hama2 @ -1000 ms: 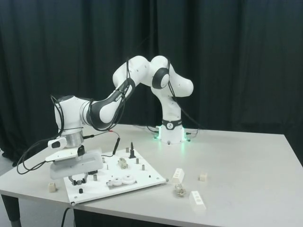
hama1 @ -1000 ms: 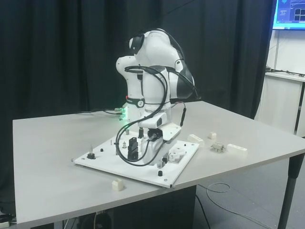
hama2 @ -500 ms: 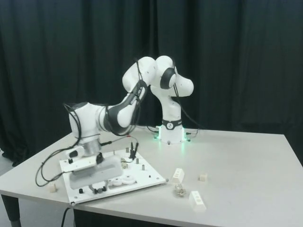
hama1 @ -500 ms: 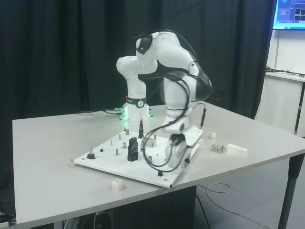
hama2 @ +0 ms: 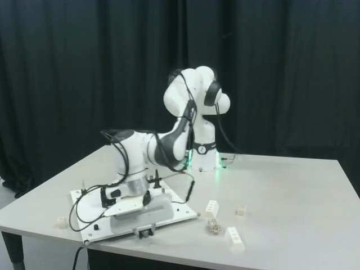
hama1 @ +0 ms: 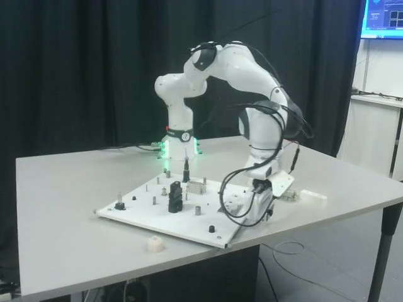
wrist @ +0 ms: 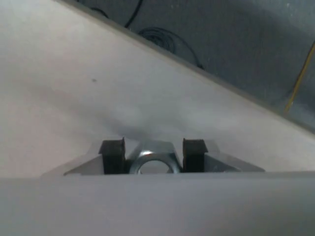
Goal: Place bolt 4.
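Observation:
In the wrist view my gripper (wrist: 153, 156) is shut on a grey metal bolt (wrist: 154, 163), whose hexagonal head sits between the two black fingertips (wrist: 112, 155). Bare grey table lies under it, close to the table's front edge. In the first room view the gripper (hama1: 257, 217) hangs low by the front right corner of the white board (hama1: 145, 220). From the second room view the gripper (hama2: 147, 232) is at the front edge of the board (hama2: 181, 214). The bolt is hidden in both room views.
The board carries a black fixture (hama1: 174, 197), several pegs and a black post (hama2: 157, 181). White blocks (hama2: 234, 238) (hama2: 211, 208), a small cube (hama2: 241, 211) and a metal connector (hama2: 214, 226) lie beside the board. Another cube (hama1: 155, 244) sits near the table's front edge. Cables (wrist: 167, 39) lie on the floor.
The arm has swung across the board from its left part to the front right corner, carrying the gripper out beside the board near the table's edge.

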Available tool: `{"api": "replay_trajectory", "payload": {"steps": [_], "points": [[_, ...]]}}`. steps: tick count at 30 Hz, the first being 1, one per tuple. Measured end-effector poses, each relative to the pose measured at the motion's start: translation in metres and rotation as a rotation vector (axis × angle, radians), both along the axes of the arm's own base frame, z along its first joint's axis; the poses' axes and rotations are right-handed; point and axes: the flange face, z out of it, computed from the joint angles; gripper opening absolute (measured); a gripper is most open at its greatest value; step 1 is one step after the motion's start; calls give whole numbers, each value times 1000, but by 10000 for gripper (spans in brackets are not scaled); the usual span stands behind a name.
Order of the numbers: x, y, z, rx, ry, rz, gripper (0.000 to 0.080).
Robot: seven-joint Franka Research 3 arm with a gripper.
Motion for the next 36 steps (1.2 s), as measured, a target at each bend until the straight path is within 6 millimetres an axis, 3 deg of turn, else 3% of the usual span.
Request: {"api": "replay_trajectory", "payload": {"steps": [15, 28, 29, 30, 36], "points": [[-8, 54, -18, -128, 35, -56, 248], [-13, 74, -3, -171, 49, -70, 248], [-13, 75, -1, -171, 50, -68, 418], [-14, 75, 1, -170, 50, -68, 685], [-19, 78, 17, -154, 58, -70, 685]]}}
